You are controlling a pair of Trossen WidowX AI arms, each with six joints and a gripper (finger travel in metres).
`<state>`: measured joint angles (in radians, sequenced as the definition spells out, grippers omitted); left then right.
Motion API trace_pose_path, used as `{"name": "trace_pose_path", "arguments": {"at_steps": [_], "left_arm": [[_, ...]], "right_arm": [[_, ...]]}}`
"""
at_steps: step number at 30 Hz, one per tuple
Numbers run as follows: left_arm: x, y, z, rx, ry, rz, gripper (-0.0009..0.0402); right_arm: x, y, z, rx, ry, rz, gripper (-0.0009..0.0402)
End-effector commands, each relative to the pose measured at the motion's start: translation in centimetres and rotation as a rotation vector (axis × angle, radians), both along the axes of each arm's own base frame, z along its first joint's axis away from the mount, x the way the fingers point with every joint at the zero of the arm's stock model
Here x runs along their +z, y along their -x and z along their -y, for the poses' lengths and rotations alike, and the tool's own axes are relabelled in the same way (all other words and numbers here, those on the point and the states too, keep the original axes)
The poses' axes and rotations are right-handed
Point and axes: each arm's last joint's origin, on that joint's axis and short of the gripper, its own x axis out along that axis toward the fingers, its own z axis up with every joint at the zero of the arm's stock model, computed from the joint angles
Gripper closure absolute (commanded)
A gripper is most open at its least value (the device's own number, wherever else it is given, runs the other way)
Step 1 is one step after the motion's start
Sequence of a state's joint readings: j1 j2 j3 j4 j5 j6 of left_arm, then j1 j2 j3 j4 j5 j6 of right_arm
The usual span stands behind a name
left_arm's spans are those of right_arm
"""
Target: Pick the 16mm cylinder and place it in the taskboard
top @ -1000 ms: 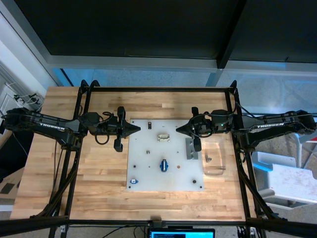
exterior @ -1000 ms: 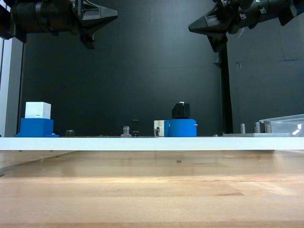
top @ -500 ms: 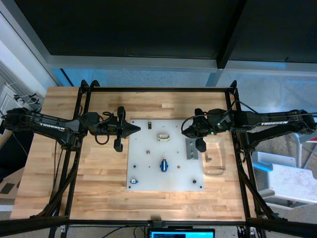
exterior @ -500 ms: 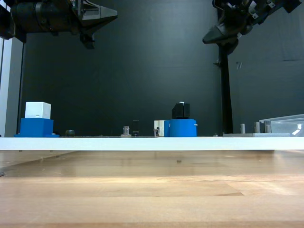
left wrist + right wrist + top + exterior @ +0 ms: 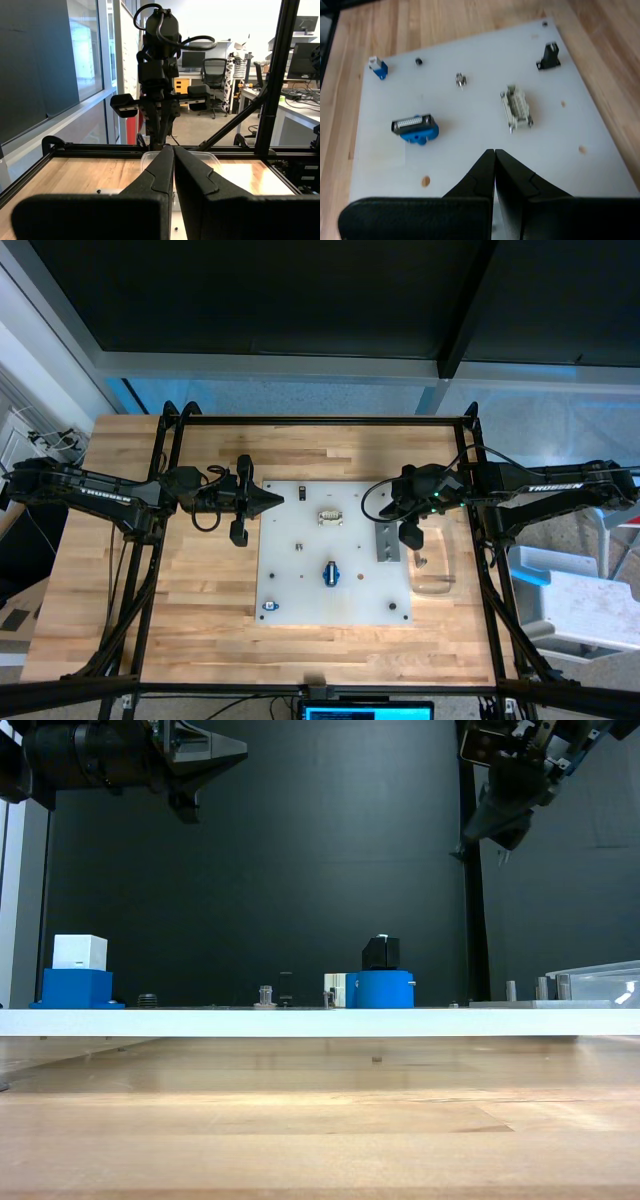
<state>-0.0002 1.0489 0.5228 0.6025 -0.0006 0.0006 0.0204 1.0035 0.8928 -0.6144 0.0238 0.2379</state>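
Right gripper (image 5: 494, 151) now nose-down over taskboard (image 5: 470, 105)

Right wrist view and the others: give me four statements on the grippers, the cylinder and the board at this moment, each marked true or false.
1. The right gripper is shut with nothing between its fingers. True.
2. The left gripper holds the 16mm cylinder. False: it is shut on nothing, raised near the taskboard's left edge, and the cylinder lies in the clear tray to the right of the board.
3. The right gripper touches the taskboard. False: in the low view it hangs well above the board, tilted downward.
4. The beige connector sits on the taskboard. True.
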Motion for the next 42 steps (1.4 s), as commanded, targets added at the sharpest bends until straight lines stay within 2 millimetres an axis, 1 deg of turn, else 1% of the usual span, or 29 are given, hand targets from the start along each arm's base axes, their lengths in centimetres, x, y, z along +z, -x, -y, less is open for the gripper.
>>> {"name": "trace_pose_path", "arguments": {"at_steps": [1,11,16,21,29,42], "left_arm": [[0.0,0.0,0.0,0.000,0.000,0.000,0.0393],[0.0,0.0,0.0,0.000,0.000,0.000,0.0393],[0.0,0.0,0.0,0.000,0.000,0.000,0.0393],[0.0,0.0,0.0,0.000,0.000,0.000,0.0393],[0.0,0.0,0.0,0.000,0.000,0.000,0.0393],[0.0,0.0,0.0,0.000,0.000,0.000,0.0393]], "right_arm": [[-0.1,0.4,0.0,-0.014,-0.016,-0.053,0.0393],[-1.1,1.7,-0.5,-0.034,-0.051,-0.235,0.0393],[-1.5,2.2,-1.3,-0.006,-0.049,-0.312,0.0393],[-2.0,2.6,-1.9,-0.015,-0.070,-0.387,0.0393],[-2.3,3.3,-2.5,-0.041,-0.094,-0.459,0.0393],[-3.0,3.7,-3.7,-0.060,-0.134,-0.582,0.0393]]}}
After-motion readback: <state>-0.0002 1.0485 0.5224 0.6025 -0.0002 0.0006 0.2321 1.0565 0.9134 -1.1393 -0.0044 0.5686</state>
